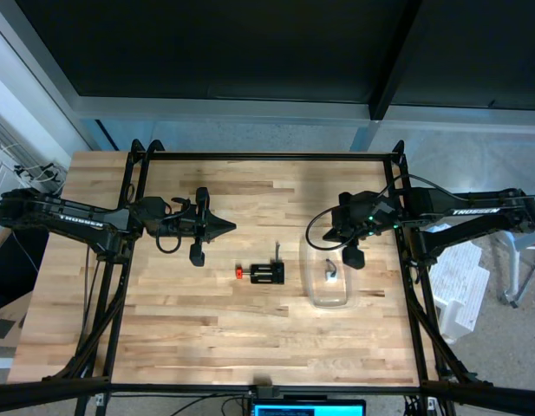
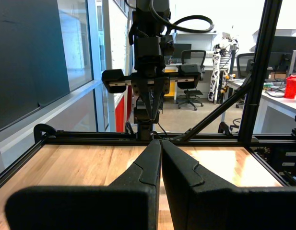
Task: Pick the USB-C connector and install on taskboard
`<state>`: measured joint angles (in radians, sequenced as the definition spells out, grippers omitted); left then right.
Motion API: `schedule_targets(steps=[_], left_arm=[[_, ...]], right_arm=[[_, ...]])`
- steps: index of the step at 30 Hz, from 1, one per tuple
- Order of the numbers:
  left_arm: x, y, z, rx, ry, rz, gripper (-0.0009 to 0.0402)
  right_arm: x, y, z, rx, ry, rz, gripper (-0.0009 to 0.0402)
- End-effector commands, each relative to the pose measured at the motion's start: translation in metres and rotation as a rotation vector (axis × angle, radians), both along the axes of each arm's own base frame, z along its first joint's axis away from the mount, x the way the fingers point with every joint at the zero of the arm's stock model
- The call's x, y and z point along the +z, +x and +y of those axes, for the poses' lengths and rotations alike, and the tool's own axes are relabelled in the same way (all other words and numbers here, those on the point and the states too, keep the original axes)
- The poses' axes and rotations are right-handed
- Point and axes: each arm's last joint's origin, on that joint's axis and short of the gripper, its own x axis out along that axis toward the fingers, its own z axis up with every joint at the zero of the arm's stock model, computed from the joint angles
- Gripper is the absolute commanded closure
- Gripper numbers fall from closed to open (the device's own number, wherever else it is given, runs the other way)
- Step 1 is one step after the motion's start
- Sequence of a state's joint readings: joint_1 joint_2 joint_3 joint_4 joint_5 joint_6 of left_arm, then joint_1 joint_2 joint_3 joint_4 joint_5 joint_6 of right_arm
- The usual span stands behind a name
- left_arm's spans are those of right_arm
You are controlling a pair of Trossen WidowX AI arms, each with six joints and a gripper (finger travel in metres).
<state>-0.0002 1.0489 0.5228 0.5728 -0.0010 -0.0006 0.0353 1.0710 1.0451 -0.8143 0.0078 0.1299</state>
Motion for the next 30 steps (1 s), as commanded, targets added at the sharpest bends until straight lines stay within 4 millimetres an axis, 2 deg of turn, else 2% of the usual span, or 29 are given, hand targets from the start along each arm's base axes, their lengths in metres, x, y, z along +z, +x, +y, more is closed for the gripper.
schedule_targets(steps=[1, 7, 16, 24, 30], left_arm=[[0.0, 0.0, 0.0, 0.0, 0.0, 0.0, 0.0393], [0.0, 0.0, 0.0, 0.0, 0.0, 0.0, 0.0393], [0.0, 0.0, 0.0, 0.0, 0.0, 0.0, 0.0393], [0.0, 0.0, 0.0, 0.0, 0.0, 0.0, 0.0393], [0.0, 0.0, 0.0, 0.0, 0.0, 0.0, 0.0393]], right_arm=[[0.005, -0.004, 0.0, -0.003, -0.001, 0.101, 0.0393], [0.006, -0.01, 0.001, -0.003, 0.018, 0.299, 0.0393], [-0.014, -0.004, 0.006, 0.001, 0.027, 0.501, 0.0381], [-0.024, 0.006, 0.014, -0.006, 0.032, 0.552, 0.0319], [-0.034, 0.014, 0.03, 0.008, -0.015, 0.581, 0.0258]])
